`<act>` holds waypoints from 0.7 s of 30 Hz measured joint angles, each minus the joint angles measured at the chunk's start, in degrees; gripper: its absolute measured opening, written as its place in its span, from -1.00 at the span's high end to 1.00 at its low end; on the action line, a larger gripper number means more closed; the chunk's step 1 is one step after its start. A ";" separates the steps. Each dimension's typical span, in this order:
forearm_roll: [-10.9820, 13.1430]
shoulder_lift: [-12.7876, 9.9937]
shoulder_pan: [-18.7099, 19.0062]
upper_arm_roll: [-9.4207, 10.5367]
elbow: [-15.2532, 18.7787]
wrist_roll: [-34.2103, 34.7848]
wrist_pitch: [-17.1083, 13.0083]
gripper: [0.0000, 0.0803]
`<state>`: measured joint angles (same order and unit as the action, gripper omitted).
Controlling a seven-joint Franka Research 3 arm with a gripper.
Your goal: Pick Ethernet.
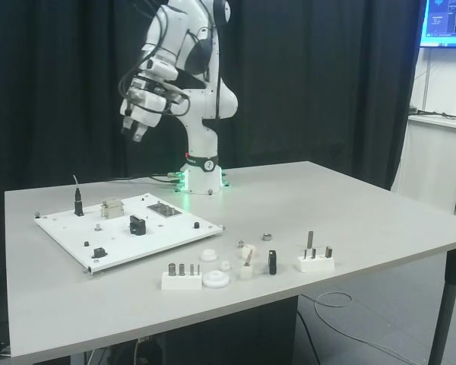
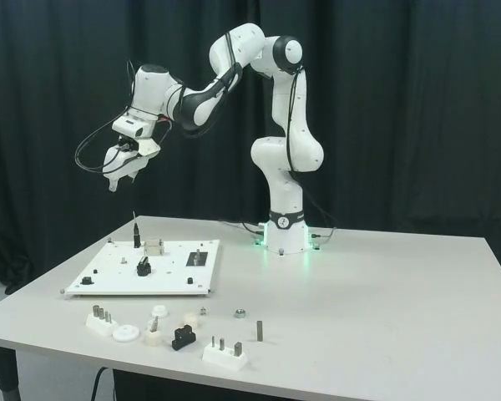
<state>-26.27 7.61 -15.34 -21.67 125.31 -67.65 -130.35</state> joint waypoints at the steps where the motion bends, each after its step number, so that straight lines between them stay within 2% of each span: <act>1: 0.00 -0.24 0.36 0.25 -0.42 0.98 0.58 -0.99; 10: 0.67 -2.69 4.68 0.93 -3.95 11.80 6.03 -0.99; 21: 4.49 -5.78 8.80 0.97 -8.05 15.93 10.62 -0.99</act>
<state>-21.79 1.83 -6.54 -20.69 117.26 -51.72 -119.73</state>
